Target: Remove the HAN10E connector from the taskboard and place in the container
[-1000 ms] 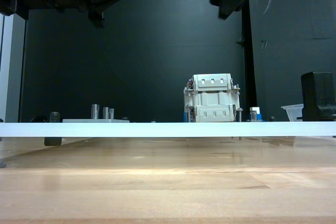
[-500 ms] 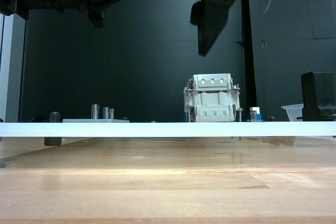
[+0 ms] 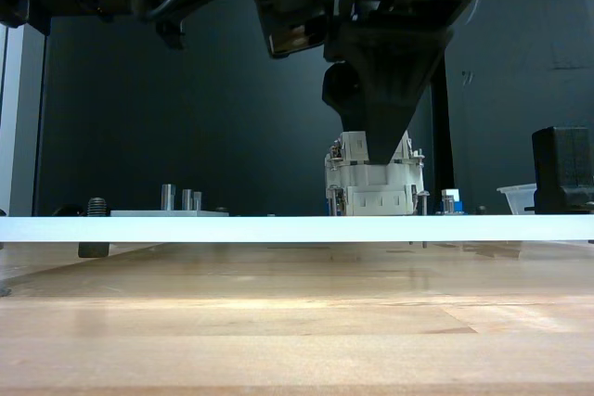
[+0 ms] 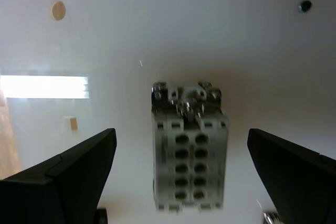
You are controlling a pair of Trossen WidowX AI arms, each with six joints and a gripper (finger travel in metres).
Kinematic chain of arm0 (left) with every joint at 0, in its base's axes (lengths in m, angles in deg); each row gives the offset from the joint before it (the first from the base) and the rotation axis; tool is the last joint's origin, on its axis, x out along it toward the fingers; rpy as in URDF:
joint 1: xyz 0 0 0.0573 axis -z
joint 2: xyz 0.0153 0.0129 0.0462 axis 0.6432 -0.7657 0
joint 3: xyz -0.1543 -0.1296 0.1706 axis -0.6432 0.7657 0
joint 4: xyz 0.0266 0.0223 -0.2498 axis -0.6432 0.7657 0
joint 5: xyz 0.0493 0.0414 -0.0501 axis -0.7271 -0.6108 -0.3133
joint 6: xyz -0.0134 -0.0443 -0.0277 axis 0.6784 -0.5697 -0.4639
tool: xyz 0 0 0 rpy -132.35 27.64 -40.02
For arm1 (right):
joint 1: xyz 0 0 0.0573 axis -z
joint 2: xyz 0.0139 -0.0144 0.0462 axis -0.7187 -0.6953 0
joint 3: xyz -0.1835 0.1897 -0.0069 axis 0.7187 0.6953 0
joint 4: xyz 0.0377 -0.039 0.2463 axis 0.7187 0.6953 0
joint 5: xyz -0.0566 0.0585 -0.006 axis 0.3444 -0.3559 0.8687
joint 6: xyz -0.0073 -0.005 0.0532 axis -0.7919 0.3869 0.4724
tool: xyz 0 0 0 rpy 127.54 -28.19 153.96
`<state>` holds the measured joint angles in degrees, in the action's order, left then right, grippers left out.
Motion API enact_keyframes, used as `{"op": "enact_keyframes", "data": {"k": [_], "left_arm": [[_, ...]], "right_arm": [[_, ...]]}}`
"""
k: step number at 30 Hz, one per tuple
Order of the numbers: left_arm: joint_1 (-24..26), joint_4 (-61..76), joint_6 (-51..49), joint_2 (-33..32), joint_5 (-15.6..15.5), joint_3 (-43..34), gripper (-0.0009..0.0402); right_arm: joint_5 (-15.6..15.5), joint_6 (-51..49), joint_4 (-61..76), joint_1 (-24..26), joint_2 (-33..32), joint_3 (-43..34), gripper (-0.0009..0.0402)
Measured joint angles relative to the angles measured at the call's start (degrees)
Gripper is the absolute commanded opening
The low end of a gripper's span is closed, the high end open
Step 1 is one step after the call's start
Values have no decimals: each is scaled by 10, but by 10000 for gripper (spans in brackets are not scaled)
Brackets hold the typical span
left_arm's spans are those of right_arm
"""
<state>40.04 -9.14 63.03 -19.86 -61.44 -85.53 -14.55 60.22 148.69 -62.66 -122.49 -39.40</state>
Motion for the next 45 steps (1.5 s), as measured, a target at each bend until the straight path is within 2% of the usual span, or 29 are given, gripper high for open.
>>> {"op": "enact_keyframes", "data": {"k": [17,25,28,32,45], "left_arm": [[0,0,0,0,0,0,0],[0,0,0,0,0,0,0],[0,0,0,0,0,0,0],[0,0,0,0,0,0,0],[0,0,0,0,0,0,0]], "right_arm": [[1,-4,5,0,16,0,93],[0,-12,5,0,17,0,12],[0,-13,6,0,20,0,-2],[0,-15,10,0,33,1,5],[4,-15,21,1,146,0,7]]}}
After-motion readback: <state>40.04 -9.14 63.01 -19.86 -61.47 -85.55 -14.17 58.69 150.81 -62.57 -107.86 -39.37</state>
